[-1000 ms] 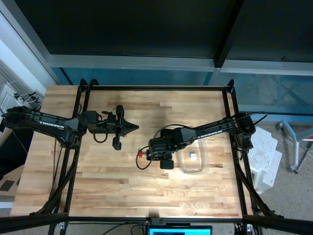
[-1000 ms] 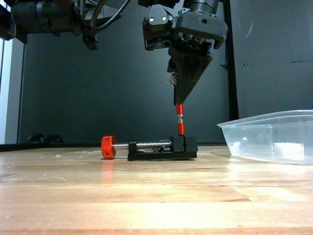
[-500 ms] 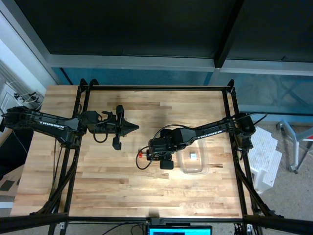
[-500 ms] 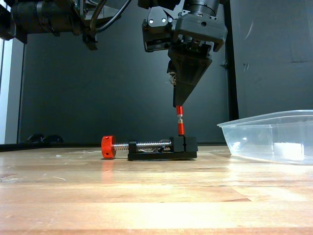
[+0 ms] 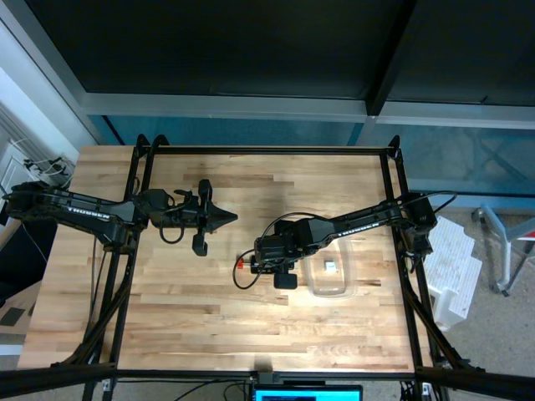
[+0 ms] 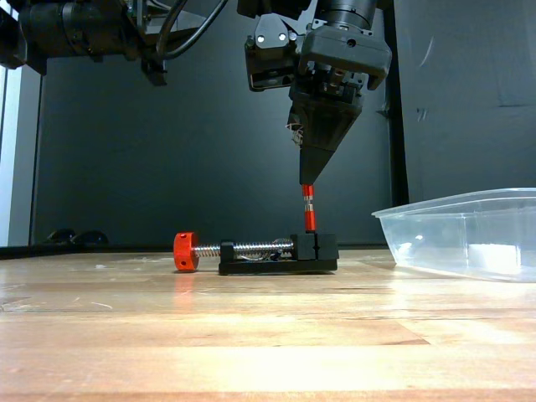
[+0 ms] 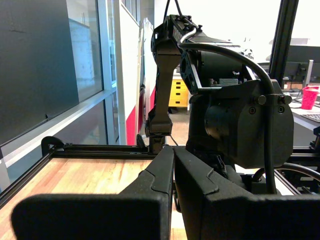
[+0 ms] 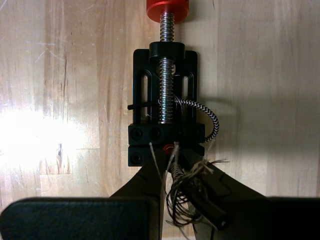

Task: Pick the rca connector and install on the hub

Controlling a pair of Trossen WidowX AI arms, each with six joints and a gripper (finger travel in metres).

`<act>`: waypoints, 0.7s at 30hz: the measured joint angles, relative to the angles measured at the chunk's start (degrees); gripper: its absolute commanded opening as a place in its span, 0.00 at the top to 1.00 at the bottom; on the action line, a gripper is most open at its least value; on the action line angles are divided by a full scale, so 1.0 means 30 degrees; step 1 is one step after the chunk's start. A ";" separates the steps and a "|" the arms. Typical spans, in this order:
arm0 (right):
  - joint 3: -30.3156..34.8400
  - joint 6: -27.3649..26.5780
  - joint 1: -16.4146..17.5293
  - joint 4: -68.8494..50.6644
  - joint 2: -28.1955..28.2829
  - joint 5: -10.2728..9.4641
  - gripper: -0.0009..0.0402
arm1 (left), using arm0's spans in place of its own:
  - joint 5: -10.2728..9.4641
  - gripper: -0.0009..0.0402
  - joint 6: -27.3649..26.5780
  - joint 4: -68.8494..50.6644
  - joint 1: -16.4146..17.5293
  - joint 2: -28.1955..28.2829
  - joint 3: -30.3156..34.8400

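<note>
Wooden table [image 6: 251, 335] under two black arms. At far left, left gripper [image 5: 229, 218], raised above the boards and well apart from the work, fingers [image 7: 150, 185] pressed together, nothing between them. Next, small black rectangular hub [image 6: 276, 252] lying flat on the wood, long axis running left to right in the low view, round red knob [image 6: 185, 251] at its left end, silver threaded screw [image 6: 251, 248] leading right into the body. On the raised block at the hub's right end, slim red rca connector [image 6: 308, 211], long axis upright, lower end pointing straight down and touching the block's top. Directly above, right gripper [image 6: 308, 179] pointing down, tapered fingers [image 8: 142, 182] drawn in tight, pinching the connector's upper end; frayed wire [image 8: 187, 195] bunched between them. Farther right, clear plastic tray [image 6: 452, 243] resting on the table, apart from the hub.
</note>
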 measured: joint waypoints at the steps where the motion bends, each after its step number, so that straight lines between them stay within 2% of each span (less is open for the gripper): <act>1: -0.0015 0.0000 0.0000 0.0007 0.0000 0.0000 0.98 | 0.0000 0.98 0.0000 0.0000 0.0000 0.0000 0.0007; 21: -0.0984 0.0000 0.0000 0.1020 -0.0022 0.0000 0.98 | 0.0000 0.98 0.0000 0.0000 0.0000 0.0000 0.0000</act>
